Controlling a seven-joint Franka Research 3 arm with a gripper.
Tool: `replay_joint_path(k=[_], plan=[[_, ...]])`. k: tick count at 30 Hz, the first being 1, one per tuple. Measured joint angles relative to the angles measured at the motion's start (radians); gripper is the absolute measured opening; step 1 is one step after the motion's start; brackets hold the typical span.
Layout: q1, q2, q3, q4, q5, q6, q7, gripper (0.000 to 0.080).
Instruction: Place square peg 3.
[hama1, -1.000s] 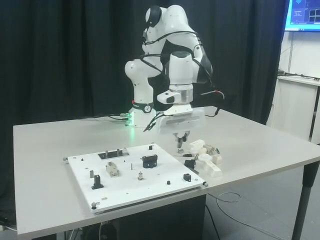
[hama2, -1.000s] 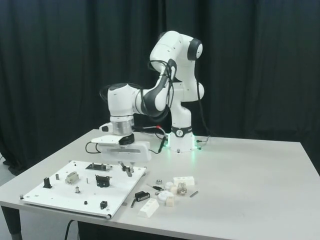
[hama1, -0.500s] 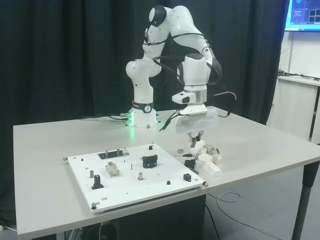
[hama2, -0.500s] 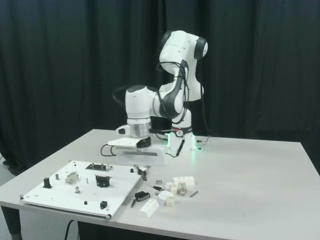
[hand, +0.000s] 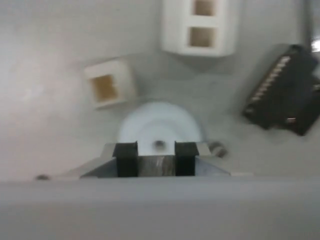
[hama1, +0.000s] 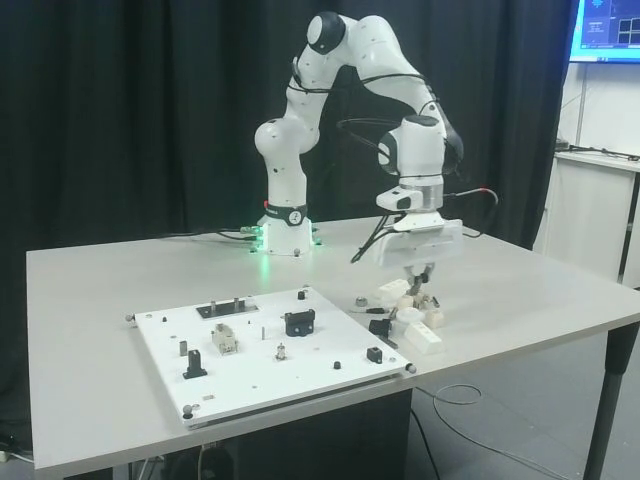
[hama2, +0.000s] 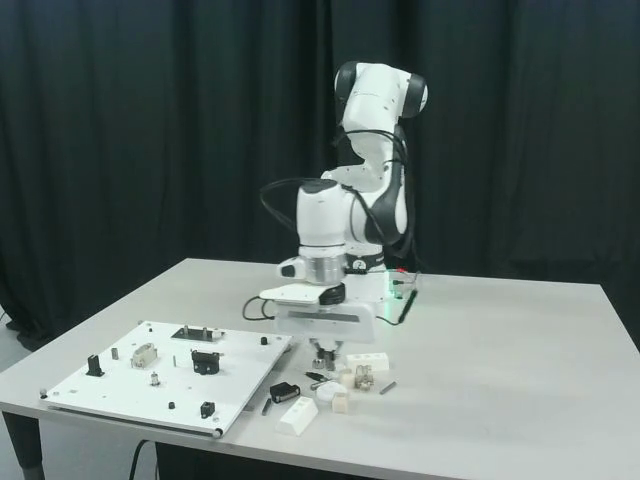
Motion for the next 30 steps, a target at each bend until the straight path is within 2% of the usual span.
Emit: replay_joint_path(k=[18, 30], plan=[[0.134, 0.004, 0.023, -0.056, 0.0, 0.169, 0.149, 0.0152], [0.143, 0.031, 0.083, -0.067, 0.0, 0.266, 0.211, 0.0152]])
